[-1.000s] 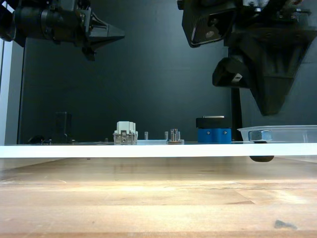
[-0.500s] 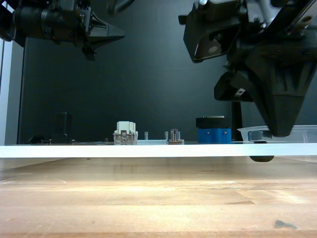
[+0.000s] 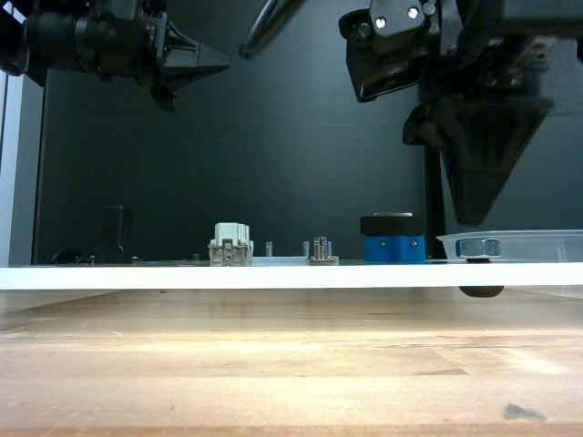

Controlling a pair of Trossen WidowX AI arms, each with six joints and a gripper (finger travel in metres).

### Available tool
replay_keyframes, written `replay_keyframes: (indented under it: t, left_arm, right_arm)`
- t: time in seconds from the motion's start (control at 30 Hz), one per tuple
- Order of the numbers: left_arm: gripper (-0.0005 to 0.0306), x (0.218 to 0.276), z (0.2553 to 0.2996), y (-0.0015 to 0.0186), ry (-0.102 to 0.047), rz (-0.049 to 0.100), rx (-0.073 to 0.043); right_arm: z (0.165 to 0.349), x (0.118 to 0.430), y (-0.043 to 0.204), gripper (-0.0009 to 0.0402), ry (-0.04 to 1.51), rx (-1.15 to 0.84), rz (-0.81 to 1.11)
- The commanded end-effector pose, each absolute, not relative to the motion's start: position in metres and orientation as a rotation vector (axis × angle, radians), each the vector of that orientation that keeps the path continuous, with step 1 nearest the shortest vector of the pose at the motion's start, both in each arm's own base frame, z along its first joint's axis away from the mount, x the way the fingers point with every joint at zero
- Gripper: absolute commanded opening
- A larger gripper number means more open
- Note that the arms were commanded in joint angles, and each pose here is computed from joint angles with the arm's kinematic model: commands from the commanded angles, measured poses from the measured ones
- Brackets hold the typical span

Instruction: Unfasten the M12 fastener and place in the container

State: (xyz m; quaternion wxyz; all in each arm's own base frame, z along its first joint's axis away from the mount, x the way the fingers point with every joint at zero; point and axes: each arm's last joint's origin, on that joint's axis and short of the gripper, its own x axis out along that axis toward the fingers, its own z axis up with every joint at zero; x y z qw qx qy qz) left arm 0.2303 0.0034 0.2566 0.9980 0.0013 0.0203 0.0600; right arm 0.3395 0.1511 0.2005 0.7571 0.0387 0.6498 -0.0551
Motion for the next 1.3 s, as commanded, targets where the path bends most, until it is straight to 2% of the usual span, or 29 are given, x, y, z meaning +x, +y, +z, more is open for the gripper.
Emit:
replay_keyframes:
  t: [0.03, 0.23, 0.37, 0.53, 0.93, 1.1, 1.3]
  left_arm:
    - [0.0, 0.2304, 0.2566, 0.0034, 0.041, 0.12, 0.003]
    - [0.0, 0.2303, 0.2566, 0.0034, 0.041, 0.12, 0.003]
    - [0.0, 0.2304, 0.2566, 0.0034, 0.041, 0.12, 0.003]
    - [0.0, 0.2304, 0.2566, 0.0035, 0.041, 0.121, 0.003]
    - [0.0, 0.2303, 0.2567, 0.0034, 0.04, 0.12, 0.003]
    - [0.0, 0.2304, 0.2566, 0.0035, 0.041, 0.121, 0.003]
    - [0.0, 0.2304, 0.2566, 0.0034, 0.041, 0.12, 0.003]
  right_arm:
    - [0.202, 0.339, 0.155, 0.0, 1.449, 0.157, -0.019]
    - [0.205, 0.344, 0.164, 0.0, 1.438, 0.282, 0.137]
    - [0.203, 0.345, 0.165, 0.0, 1.412, 0.281, 0.139]
    - [0.189, 0.349, 0.167, 0.0, 1.425, 0.265, 0.113]
    - [0.182, 0.347, 0.166, 0.0, 1.422, 0.254, 0.119]
    - [0.184, 0.344, 0.161, 0.0, 1.398, 0.193, -0.018]
    - [0.203, 0.338, 0.153, 0.0, 1.398, 0.085, -0.204]
